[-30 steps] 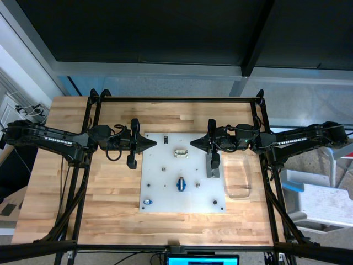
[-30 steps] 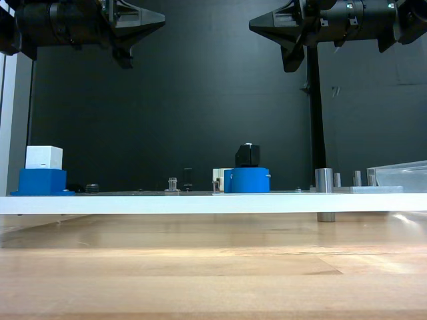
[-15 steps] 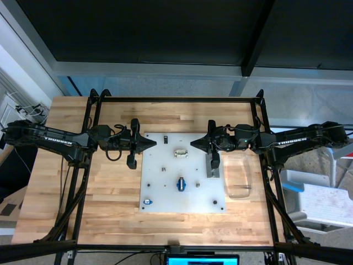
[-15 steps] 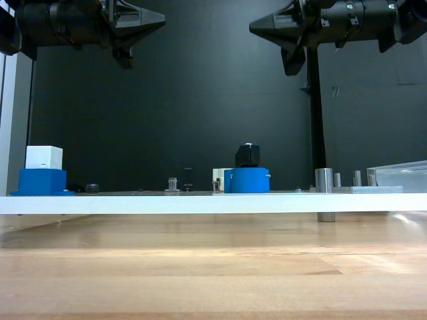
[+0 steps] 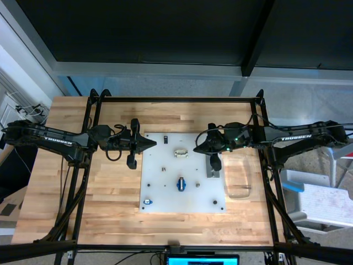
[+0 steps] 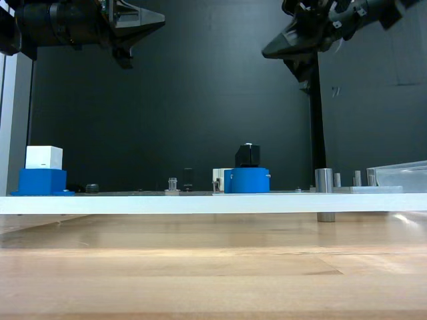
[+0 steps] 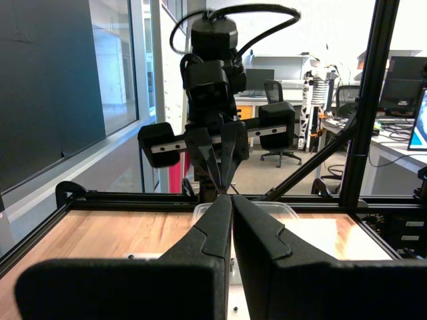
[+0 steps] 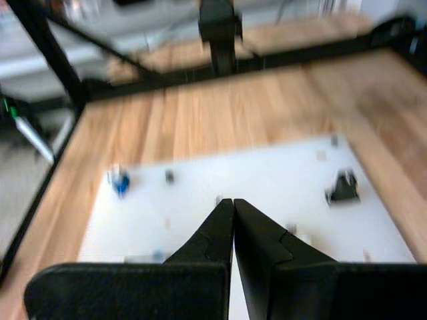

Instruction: Pick the 16mm cylinder and place it in the container

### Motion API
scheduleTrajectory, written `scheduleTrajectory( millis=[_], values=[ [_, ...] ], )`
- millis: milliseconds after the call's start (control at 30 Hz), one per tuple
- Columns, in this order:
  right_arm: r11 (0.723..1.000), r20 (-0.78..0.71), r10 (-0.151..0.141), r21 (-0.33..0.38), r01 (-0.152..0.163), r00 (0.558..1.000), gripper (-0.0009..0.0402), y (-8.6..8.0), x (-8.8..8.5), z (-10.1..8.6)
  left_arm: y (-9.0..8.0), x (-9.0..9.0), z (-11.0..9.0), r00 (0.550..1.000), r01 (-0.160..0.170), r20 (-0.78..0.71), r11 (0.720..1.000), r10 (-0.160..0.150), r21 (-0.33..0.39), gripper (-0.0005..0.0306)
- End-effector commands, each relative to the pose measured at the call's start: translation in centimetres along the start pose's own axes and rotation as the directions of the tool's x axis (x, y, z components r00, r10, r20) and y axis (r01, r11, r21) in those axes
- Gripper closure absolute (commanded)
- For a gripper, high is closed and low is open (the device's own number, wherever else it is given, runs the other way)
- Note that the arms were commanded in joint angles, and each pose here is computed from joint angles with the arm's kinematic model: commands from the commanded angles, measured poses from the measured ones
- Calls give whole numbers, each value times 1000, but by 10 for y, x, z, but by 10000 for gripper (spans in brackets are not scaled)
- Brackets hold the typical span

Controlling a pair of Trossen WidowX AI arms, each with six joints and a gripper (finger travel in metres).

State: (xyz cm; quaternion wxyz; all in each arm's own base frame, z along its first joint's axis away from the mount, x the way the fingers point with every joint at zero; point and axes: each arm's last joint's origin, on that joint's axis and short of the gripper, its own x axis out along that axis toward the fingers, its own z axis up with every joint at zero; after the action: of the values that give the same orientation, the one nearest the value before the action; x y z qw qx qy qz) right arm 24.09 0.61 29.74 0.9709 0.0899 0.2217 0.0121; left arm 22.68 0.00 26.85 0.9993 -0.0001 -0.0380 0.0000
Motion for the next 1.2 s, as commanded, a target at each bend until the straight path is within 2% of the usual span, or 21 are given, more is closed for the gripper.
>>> scheduleTrajectory(
  millis=[33,167,400,700,733,867,900,1200],
  values=[
    [1000,-130,-7,-10,6,992,393,3,-4,9,0,0,0,1000,0,1,1000,0,0,300],
    [998,-268,-22,-58,7,963,393,9,-9,22,0,0,0,1000,0,0,1000,0,0,300],
    [997,-425,-49,-72,20,904,393,15,-17,45,0,0,0,1000,0,0,1000,0,0,300],
    [994,-598,-78,-105,18,798,393,27,-12,64,0,0,0,1000,0,1,1000,0,0,300],
    [993,-619,-85,-116,17,781,393,29,-10,64,0,0,0,1000,0,1,1000,0,0,300],
    [981,-687,-159,-190,35,709,393,39,2,61,0,0,0,1000,0,0,1000,0,0,300],
    [980,-697,-163,-197,32,699,393,41,5,60,0,0,0,1000,0,1,1000,0,0,300],
    [974,-726,-155,-227,-21,670,393,61,24,58,0,0,0,1000,0,0,1000,0,0,300]
  ],
)
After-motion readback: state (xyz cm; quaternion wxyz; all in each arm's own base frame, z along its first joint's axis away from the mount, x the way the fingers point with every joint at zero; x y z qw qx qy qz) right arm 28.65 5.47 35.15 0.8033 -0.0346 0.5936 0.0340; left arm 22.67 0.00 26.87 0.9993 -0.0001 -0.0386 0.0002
